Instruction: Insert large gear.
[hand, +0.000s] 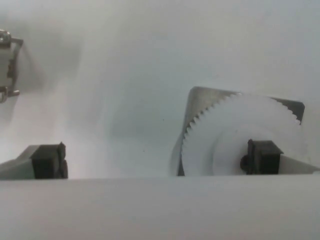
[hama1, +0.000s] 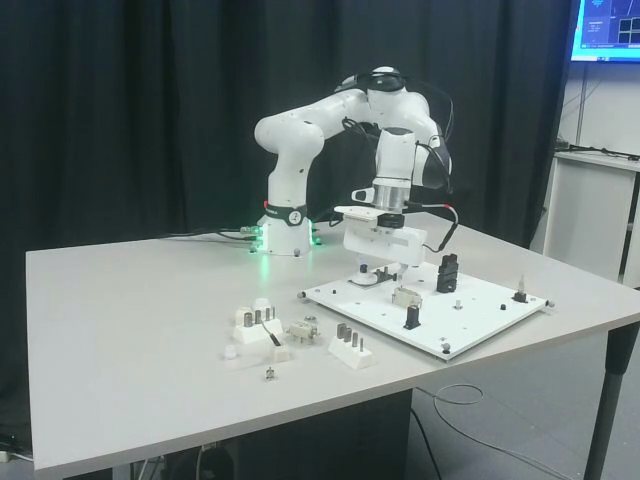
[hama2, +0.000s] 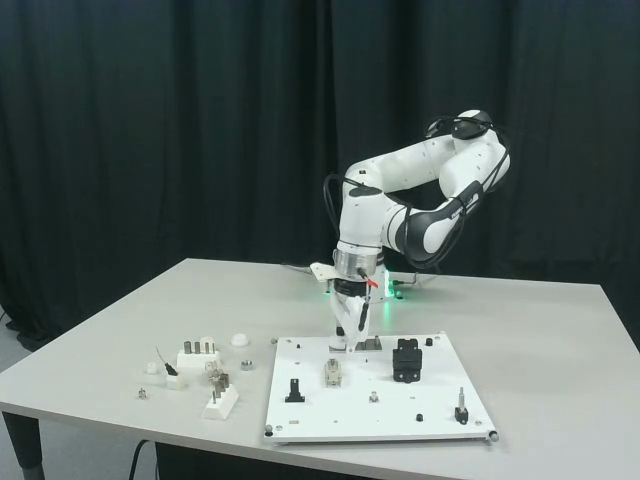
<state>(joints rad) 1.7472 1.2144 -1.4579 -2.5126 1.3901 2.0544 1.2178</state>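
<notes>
The large white gear (hand: 235, 137), toothed round its rim, lies flat on a grey metal plate (hand: 200, 100) on the white board (hama1: 480, 312) (hama2: 375, 412). My gripper (hand: 155, 161) (hama1: 378, 266) (hama2: 346, 335) hangs low over the far part of the board and is open, its black fingertips wide apart. One fingertip (hand: 262, 157) stands in front of the gear's raised hub. The other fingertip (hand: 48, 161) is over bare board, far off to the gear's side. Nothing is held between them. The lower part of the gear is hidden behind the gripper body.
On the board stand a black block (hama1: 447, 273) (hama2: 406, 360), a small black bracket (hama1: 410, 320) (hama2: 294, 390), a metal part (hama1: 404, 298) (hama2: 332, 373) and a peg (hama1: 519, 293) (hama2: 460, 408). White fixtures with pins (hama1: 255, 320) (hama2: 197, 355) sit on the grey table beside the board.
</notes>
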